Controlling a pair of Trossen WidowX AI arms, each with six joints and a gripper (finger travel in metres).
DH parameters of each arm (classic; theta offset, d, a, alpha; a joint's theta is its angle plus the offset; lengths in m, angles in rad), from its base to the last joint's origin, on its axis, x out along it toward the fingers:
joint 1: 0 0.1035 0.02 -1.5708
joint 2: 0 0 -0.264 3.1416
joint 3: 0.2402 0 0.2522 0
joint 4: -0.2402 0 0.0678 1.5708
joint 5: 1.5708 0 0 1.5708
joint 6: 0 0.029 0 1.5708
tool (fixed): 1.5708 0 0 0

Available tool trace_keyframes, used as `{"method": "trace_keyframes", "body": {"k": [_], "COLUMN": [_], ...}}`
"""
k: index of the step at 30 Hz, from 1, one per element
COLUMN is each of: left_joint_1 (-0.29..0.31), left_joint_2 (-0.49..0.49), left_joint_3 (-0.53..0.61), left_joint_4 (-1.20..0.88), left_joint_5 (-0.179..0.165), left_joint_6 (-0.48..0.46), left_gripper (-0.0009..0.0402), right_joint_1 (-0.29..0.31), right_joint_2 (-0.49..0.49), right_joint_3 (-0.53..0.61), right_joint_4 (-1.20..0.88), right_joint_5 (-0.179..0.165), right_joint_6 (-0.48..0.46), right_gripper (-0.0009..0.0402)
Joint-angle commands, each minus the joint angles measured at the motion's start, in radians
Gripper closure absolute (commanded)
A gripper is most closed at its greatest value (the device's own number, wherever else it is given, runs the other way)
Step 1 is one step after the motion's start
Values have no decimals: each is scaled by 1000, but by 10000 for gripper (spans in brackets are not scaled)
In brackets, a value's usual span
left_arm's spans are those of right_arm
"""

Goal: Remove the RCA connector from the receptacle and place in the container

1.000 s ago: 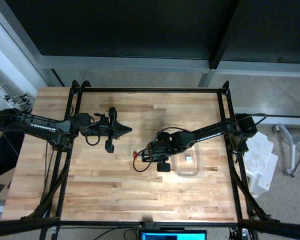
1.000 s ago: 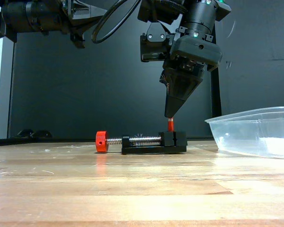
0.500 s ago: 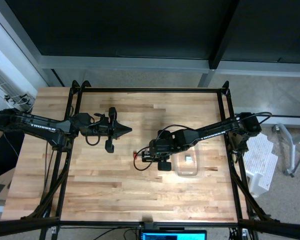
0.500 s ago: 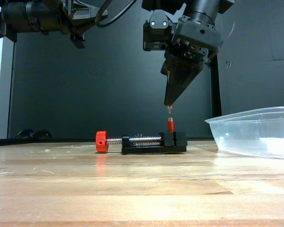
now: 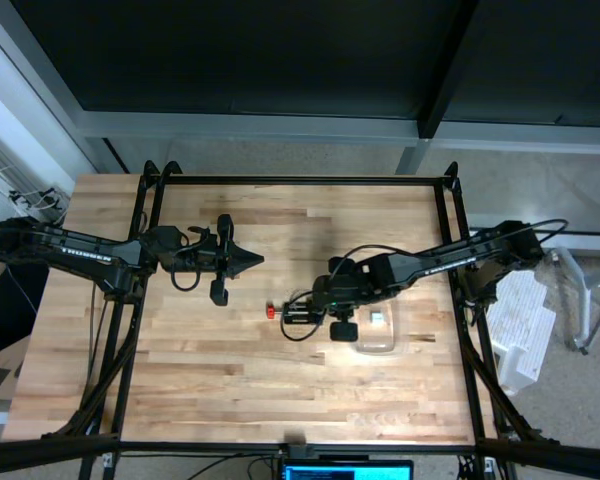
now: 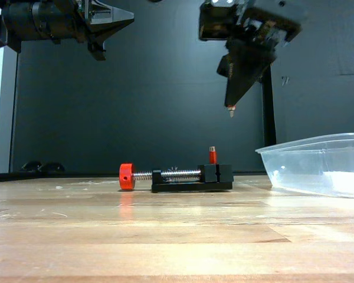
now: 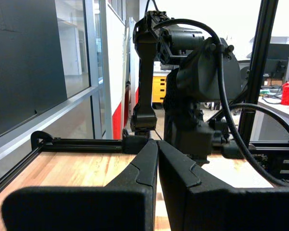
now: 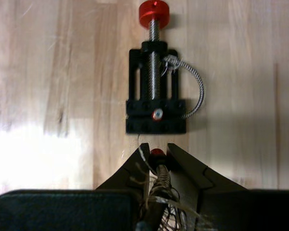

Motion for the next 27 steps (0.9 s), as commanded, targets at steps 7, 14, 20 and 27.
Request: {"method": "trace_keyframes", "body": {"k": [7,14,20,27], "left_joint_1": [0,0,0,0], "left_joint_2": [0,0,0,0], "left_joint_3": [0,0,0,0], "left_joint_4": [1,0,0,0], "left_joint_5": [0,0,0,0], "left_joint_6": [0,0,0,0], "left_gripper": [393,393,393,393], "right_joint_1": [38,74,79,78], "right_joint_2": [-141,-218,-244,-244], "right_joint_3": [-179,-305,-397,-490], "right_joint_4": [15,19,61,175], "right_joint_5": [10,9,15,45], "right_joint_6": [71,141,192,237], "right_gripper": [393,392,369,317]}}
